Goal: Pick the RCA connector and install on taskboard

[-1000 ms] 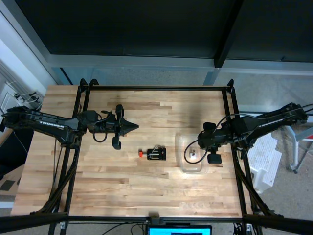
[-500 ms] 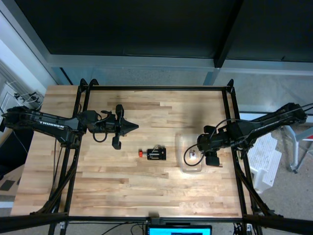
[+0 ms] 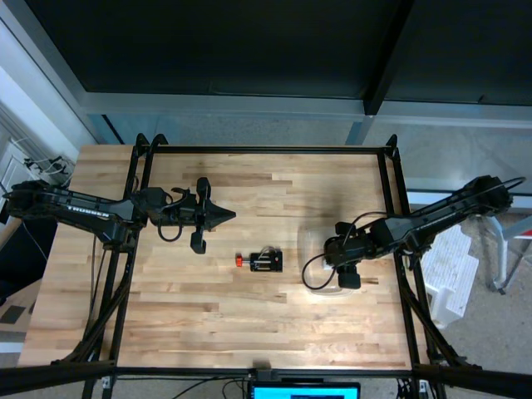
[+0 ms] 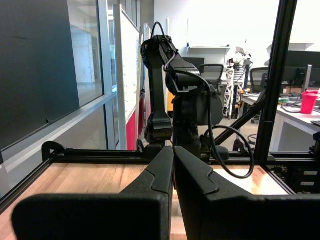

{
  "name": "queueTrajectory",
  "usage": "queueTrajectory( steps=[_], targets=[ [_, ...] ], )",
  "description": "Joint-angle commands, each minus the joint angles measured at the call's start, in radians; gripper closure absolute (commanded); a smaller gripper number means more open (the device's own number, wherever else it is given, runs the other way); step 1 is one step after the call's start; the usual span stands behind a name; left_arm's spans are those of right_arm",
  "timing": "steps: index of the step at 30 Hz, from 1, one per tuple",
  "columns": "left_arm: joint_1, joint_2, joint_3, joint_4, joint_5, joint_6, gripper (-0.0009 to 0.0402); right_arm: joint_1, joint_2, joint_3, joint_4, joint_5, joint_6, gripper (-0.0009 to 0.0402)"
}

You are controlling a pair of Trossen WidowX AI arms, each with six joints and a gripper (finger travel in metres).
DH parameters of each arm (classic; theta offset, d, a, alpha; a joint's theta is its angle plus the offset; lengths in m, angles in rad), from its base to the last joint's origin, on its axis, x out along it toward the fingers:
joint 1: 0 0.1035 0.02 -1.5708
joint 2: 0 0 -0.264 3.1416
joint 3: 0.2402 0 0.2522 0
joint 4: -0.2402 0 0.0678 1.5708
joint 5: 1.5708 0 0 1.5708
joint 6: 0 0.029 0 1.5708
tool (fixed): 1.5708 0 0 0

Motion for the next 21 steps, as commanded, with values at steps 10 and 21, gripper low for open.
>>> queueTrajectory(
  steps=[10,21],
  targets=[
    [0.0,0.0,0.0,0.0,0.0,0.0,0.0393,-0.002,0.063,-0.036,0.103,0.027,0.002,0.0205],
    [0.0,0.0,0.0,0.0,0.0,0.0,0.0393,-0.003,0.063,-0.065,0.142,0.028,0.002,0.0232]
  ],
)
